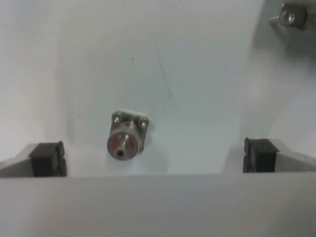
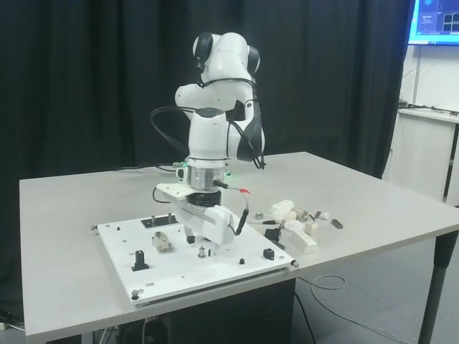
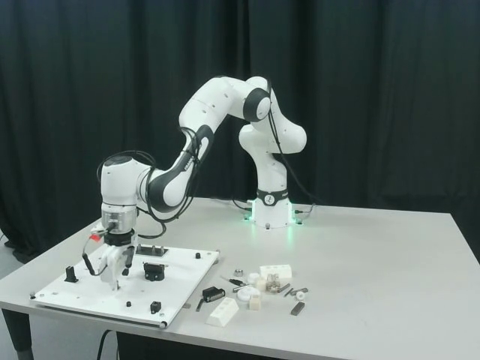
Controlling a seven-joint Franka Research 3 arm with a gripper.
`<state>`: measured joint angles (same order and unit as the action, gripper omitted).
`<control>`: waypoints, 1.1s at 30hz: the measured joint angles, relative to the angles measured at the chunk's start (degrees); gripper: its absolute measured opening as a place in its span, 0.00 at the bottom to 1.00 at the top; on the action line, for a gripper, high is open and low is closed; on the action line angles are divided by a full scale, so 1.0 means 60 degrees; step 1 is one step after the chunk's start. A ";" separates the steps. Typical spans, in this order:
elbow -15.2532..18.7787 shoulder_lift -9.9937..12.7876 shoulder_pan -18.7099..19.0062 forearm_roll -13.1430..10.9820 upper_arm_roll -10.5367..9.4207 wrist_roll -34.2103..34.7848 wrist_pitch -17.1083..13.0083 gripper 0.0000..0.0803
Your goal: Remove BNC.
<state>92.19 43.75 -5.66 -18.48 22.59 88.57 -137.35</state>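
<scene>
The BNC connector (image 1: 126, 138) is seen in the wrist view standing upright on the white board (image 1: 197, 74), mounted by a small square flange with screws at its corners. It lies between the two black fingertip pads (image 1: 47, 159), which are held wide apart and touch nothing; the gripper (image 1: 153, 160) is therefore open above it. Part of the board is hidden by the gripper body across the picture's lower edge. In the first room view the connector (image 2: 201, 250) is only a tiny stub below the gripper (image 2: 203, 240). In the second room view it is hidden behind the gripper (image 3: 114, 279). Loose parts (image 3: 259, 289) lie on the grey table (image 3: 375, 262), too small to identify.
</scene>
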 joint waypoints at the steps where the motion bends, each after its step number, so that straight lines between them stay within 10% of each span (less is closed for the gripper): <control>1: 0.0000 0.0000 -0.0008 0.0000 0.0003 -0.0007 -0.0023 1.00; 33: -0.0120 0.0000 0.0008 0.0000 -0.0027 -0.0587 -0.0033 1.00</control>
<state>91.47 43.74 -5.61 -18.48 22.43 85.05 -137.56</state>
